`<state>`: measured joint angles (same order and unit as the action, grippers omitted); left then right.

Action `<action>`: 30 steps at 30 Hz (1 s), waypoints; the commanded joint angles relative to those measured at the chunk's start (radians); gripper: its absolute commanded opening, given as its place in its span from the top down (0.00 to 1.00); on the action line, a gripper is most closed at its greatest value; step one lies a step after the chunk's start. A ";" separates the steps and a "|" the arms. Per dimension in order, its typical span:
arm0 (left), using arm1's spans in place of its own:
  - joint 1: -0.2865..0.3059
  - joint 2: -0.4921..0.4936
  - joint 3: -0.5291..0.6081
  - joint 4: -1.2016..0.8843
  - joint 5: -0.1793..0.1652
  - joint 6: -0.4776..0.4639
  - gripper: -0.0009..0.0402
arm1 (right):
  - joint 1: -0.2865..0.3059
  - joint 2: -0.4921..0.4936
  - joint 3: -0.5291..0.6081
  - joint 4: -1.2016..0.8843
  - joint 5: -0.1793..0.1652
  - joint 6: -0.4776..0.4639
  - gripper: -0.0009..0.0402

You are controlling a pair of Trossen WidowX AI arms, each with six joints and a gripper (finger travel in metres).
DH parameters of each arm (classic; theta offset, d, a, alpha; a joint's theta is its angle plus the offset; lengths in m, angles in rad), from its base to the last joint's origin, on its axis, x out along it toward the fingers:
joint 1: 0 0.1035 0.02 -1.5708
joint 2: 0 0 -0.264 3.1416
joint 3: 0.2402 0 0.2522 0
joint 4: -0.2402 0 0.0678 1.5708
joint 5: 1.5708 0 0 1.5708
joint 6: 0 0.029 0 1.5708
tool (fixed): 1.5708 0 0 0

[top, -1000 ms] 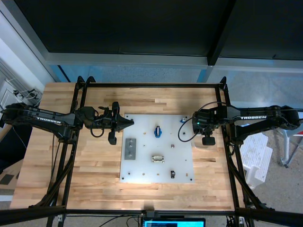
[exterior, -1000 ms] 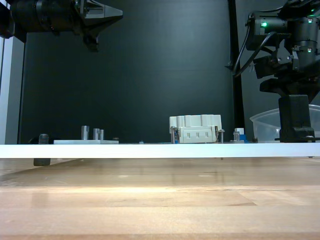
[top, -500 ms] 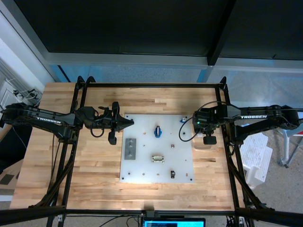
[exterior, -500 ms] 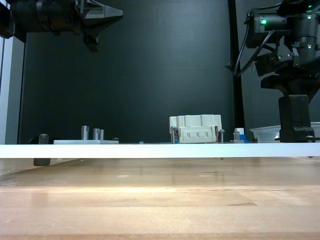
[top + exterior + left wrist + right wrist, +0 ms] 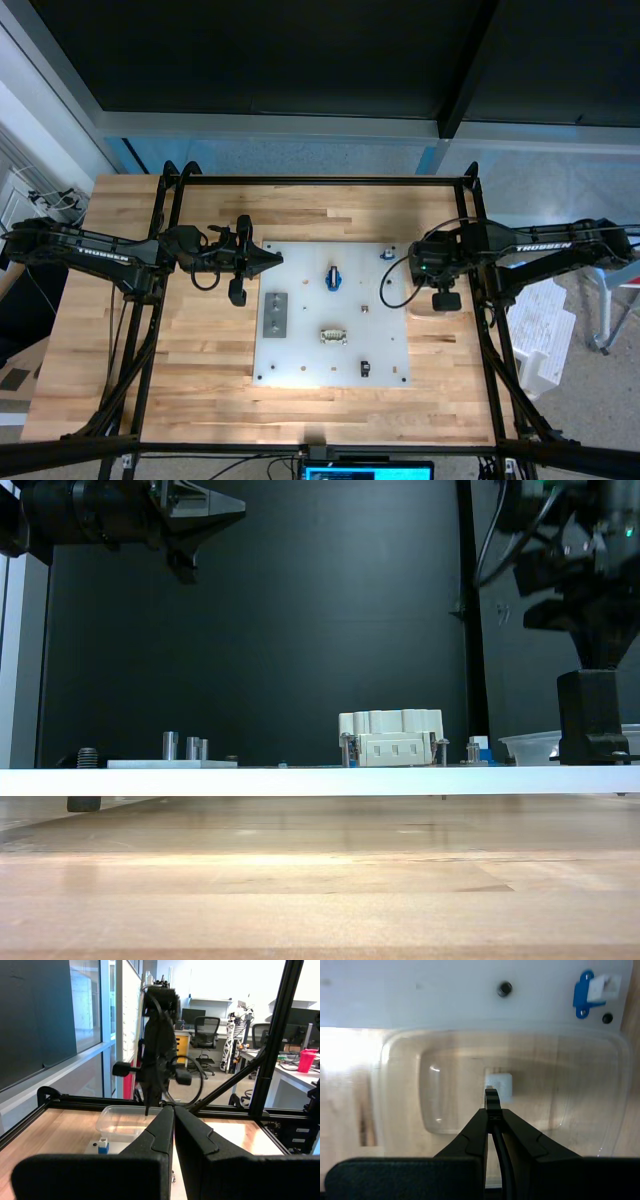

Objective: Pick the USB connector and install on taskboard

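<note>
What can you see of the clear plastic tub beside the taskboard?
The clear plastic tub is shallow, rectangular with rounded corners, on the wooden table beside the taskboard's right edge. A white square piece lies inside. The right gripper hangs above it, shut on a black USB connector; the left gripper is shut, high over the board's left edge.

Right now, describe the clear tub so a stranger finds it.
Find the white taskboard; the clear tub sits off its right edge, under the right claw gripping the USB connector; the left claw hovers at the opposite edge. Only the tub is see-through, one white piece inside.
</note>
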<state>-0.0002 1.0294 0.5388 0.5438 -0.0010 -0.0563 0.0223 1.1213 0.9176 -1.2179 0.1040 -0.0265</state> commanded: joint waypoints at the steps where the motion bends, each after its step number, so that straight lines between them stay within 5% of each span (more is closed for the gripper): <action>1: 0.000 0.000 0.000 0.000 0.000 0.000 0.98 | 0.057 0.003 0.037 -0.024 0.000 0.048 0.98; 15: 0.000 0.000 0.000 0.000 0.000 0.000 0.98 | 0.272 0.198 0.259 -0.073 0.001 0.283 0.98; 30: 0.000 0.000 0.000 0.000 0.000 0.000 0.98 | 0.388 0.463 0.534 -0.135 0.009 0.444 0.98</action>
<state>-0.0002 1.0294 0.5388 0.5442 -0.0010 -0.0563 0.3981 1.5669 1.4315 -1.3464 0.1123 0.4015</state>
